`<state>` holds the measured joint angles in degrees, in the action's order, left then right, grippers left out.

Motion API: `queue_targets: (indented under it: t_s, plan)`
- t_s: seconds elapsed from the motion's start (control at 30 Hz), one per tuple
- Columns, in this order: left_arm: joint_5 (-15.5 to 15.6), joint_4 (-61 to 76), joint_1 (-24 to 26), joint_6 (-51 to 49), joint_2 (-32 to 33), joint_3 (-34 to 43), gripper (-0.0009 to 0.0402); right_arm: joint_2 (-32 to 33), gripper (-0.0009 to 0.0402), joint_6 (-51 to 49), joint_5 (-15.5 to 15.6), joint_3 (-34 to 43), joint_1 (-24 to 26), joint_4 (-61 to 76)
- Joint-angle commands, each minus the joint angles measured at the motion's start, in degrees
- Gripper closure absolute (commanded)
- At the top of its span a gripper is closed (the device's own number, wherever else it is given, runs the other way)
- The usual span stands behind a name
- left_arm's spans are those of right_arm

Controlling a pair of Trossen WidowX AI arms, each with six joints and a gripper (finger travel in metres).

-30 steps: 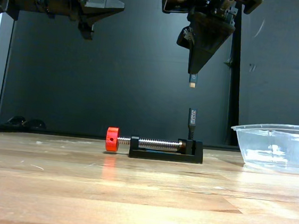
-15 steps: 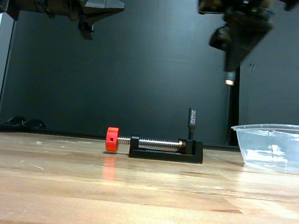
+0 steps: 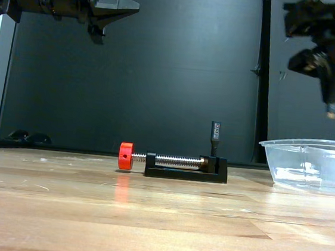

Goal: Remove the USB-C connector from the USB-C receptacle and place in the container

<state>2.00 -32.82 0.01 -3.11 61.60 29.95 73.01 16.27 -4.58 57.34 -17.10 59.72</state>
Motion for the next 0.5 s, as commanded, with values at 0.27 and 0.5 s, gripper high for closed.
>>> queue_targets:
  t_s: [0.27, 0.5]
  plan:
    - [0.00, -0.02, -0.02, 0.00, 0.00, 0.00, 0.0393, -0.59, 0.0355, 1.31, 0.13, -7.65, -1.03, -2.97]
    - [0.00, 0.00, -0.02, 0.00, 0.00, 0.00, 0.0393, -0.59, 0.0267, 1.31, -0.04, -8.24, -1.07, -3.50]
